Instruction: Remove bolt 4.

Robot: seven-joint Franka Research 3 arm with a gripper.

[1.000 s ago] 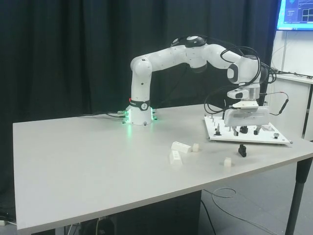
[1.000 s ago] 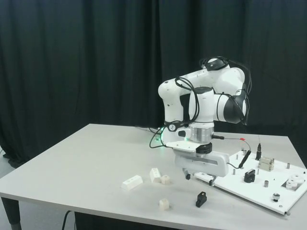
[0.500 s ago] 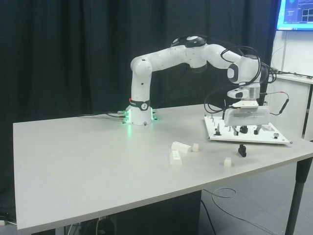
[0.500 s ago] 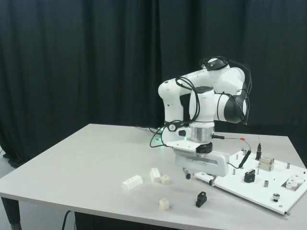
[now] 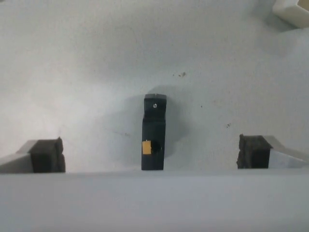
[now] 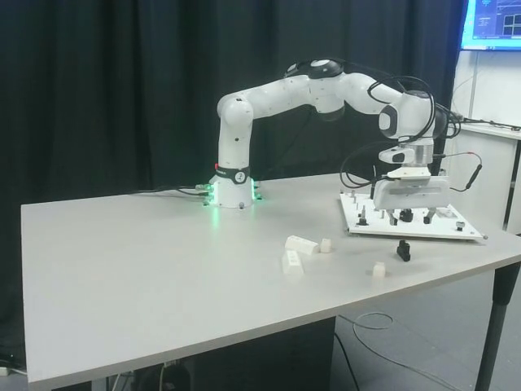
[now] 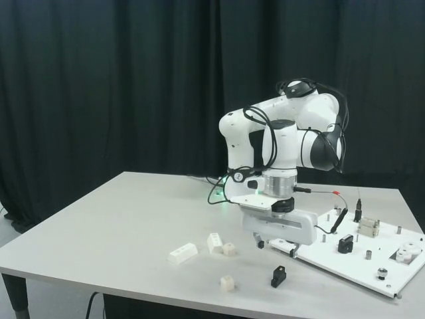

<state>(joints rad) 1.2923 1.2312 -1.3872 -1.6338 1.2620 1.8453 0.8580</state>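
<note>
1. Presently, in the wrist view, the gripper has its two black fingers spread wide with nothing between them. A small black part lies on the grey desk between them, untouched. A white block shows at the picture's edge. Whether the black part is bolt 4 cannot be told.

2. In the first room view, the white arm reaches from its green-lit base to the white board, with the gripper hanging above the board's near edge. The black part lies on the desk just off the board. Several pegs stand on the board; which one is bolt 4 cannot be told. Risk: a descent at this position would close on the loose part or strike the board edge instead of the bolt.

3. In the second room view, the gripper hovers above the board corner, the black part near it. White blocks lie scattered on the desk. Risk: cables trailing from the wrist could snag on board fixtures. Black curtains enclose the room.
</note>
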